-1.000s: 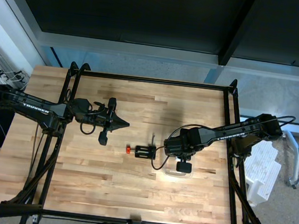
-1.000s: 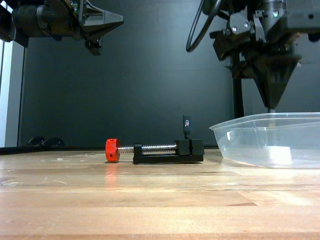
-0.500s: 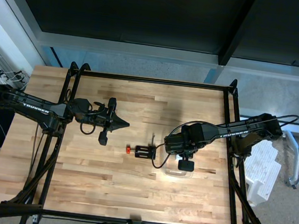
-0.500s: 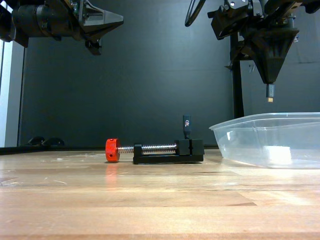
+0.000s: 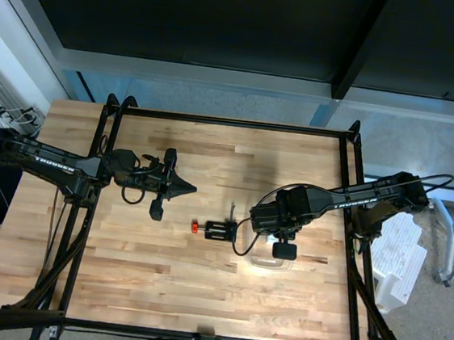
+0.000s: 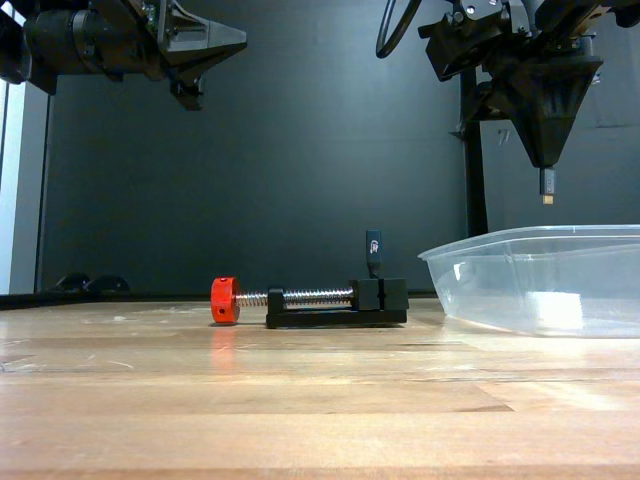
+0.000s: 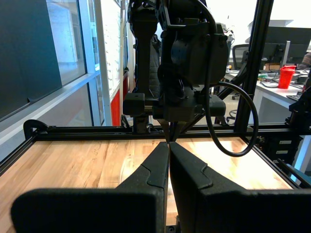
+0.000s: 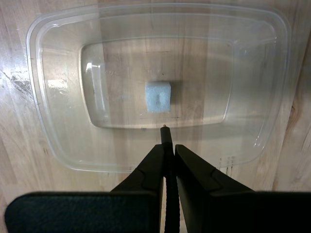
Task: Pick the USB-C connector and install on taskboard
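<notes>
Right gripper [image 6: 547, 163] is seen above the clear tray [image 6: 470, 275], pinching the USB-C connector [image 6: 547, 186], which hangs upright, clear of the tray. The taskboard [image 5: 219, 231] lies mid-table, beside the tray. Left gripper [image 5: 188, 188] is raised nearer the table's left edge, fingers pressed together.

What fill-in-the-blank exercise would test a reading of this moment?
The right gripper is shut on the ____, held above the clear tray.
In the low view, the taskboard stands on the table to the ____ of the tray.
The left gripper hangs high over the table's left side, fingers ____.
Missing: USB-C connector; left; shut.
</notes>
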Motion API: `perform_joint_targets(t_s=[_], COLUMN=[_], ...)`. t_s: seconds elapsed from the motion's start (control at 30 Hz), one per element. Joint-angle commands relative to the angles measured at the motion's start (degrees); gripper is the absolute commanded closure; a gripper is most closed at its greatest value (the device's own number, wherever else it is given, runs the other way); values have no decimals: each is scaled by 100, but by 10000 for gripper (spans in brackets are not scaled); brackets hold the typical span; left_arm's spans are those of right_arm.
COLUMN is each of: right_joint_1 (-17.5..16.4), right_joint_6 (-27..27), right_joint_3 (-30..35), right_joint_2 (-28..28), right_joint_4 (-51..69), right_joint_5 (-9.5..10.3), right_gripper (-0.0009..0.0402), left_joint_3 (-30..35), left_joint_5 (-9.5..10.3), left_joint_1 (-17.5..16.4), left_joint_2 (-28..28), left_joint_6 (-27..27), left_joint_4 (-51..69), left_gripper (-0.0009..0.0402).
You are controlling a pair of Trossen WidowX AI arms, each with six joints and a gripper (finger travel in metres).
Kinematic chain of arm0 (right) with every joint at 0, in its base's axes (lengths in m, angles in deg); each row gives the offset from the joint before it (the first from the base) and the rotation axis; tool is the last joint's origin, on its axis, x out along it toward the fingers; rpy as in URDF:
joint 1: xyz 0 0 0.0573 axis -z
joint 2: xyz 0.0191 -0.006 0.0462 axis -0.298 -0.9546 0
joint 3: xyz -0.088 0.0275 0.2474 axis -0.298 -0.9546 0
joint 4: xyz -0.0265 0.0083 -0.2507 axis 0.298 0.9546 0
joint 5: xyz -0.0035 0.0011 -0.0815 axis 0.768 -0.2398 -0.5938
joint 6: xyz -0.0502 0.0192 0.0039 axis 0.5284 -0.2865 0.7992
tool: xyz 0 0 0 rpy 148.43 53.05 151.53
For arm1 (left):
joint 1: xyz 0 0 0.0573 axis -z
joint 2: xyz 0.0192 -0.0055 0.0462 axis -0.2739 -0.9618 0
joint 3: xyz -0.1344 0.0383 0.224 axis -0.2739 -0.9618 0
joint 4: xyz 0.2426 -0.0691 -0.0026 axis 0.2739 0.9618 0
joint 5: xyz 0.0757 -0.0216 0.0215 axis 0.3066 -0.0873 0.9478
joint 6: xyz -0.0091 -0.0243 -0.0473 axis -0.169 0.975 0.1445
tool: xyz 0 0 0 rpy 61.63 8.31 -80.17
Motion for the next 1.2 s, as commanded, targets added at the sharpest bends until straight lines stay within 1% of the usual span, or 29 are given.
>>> perform_joint_targets(t_s=[0.03,0.23,0.4,0.6,0.77,1.2], right_joint_1=[31,125,186,262,289,350], right_joint_6=[-142,-282,-282,-271,-133,20], right_joint_3=[125,721,1257,1919,2474,3335], right_joint_2=[-151,-667,-1019,-1506,-1897,-2524], right_joint_4=[57,297,442,605,798,968], right_joint_5=[52,50,50,48,42,61], right_gripper=[393,393,393,393,393,394], left_joint_3=[0,0,0,0,0,0], left_joint_5=[-2,-2,-2,-2,-2,-2], left_joint_1=[-2,-2,0,-2,0,0], left_joint_2=[-2,-2,-2,-2,-2,-2], left_joint_6=[-2,-2,-2,-2,-2,-2], left_joint_4=[0,0,0,0,2,0], left_gripper=[393,393,393,393,393,393])
